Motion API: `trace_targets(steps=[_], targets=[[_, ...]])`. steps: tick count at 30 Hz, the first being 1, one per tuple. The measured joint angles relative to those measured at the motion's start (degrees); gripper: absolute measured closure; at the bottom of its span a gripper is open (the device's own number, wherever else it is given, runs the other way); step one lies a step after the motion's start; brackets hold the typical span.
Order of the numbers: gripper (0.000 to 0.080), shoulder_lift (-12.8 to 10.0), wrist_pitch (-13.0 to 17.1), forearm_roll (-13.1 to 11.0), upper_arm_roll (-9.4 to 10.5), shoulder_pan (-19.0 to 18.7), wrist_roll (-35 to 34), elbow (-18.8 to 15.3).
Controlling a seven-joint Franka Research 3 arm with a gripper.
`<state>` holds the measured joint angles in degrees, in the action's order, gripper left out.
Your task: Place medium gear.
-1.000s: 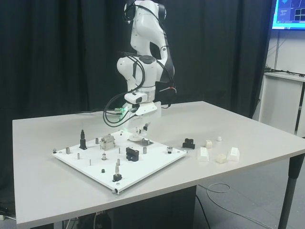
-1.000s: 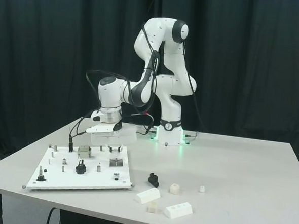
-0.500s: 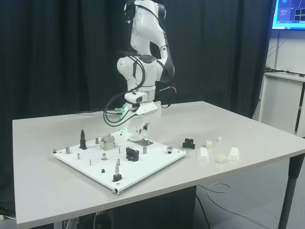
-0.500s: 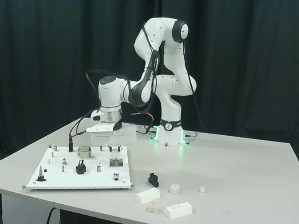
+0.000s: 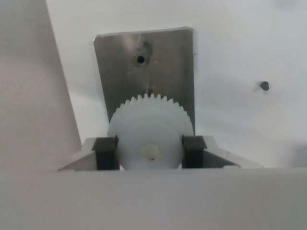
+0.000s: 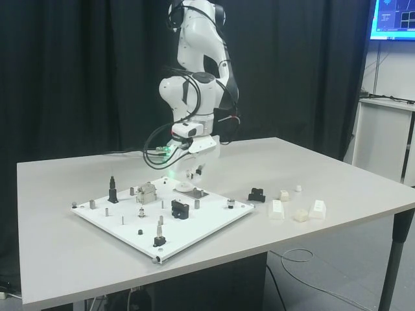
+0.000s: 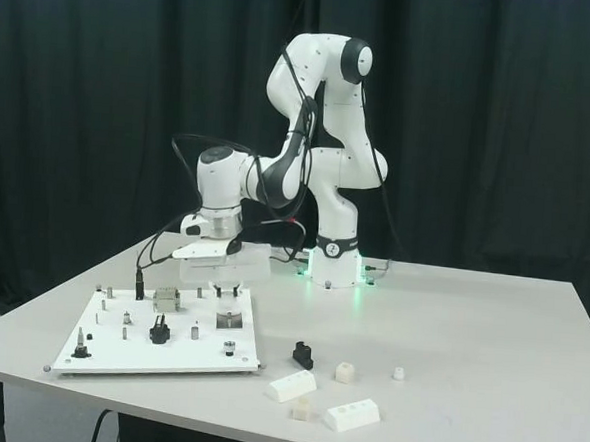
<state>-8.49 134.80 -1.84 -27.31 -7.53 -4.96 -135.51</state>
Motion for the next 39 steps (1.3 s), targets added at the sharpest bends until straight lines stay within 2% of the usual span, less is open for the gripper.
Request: trace_targets(steps=[20,32,39], targets=[[0.0521,0.88,-1.42,-0.24,0.45,-1.73,-0.41,-0.07],[0.0521,1.87,-1.49,-1.20,0.89,-7.99,-5.42,-0.93],[0.0521,2.61,-2.66,-1.21,1.27,-12.16,-10.19,-1.04]])
